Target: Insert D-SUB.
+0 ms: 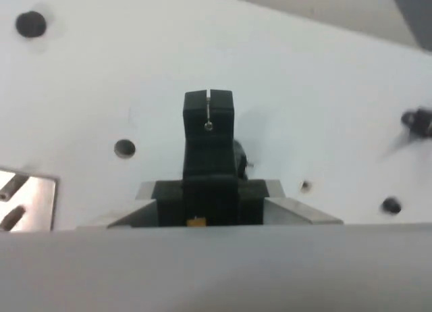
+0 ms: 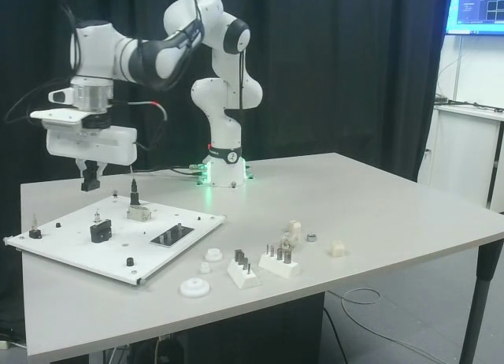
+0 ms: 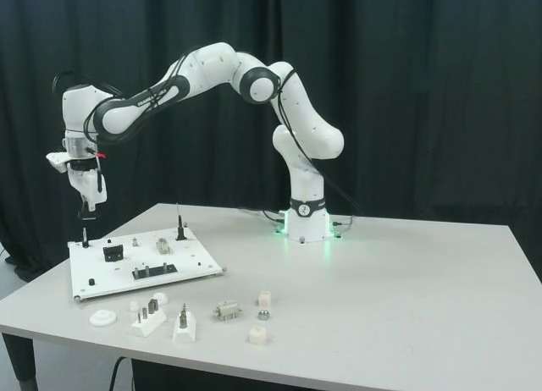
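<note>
Two black fingertips of the white arm's gripper are pressed together with only a thin seam between them, and they hold nothing. In the first room view the gripper hangs well above the far left part of the flat white assembly board, clear of everything on it. The second room view shows the same gripper above the board's far corner, over a thin black upright post.

On the board stand a small black block, a grey metal socket block with a black pin rising from it, and a flat black plate with short pegs.

The small grey metal D-SUB connector lies on the grey table in front of the board, well apart from the gripper, beside a white cube.
</note>
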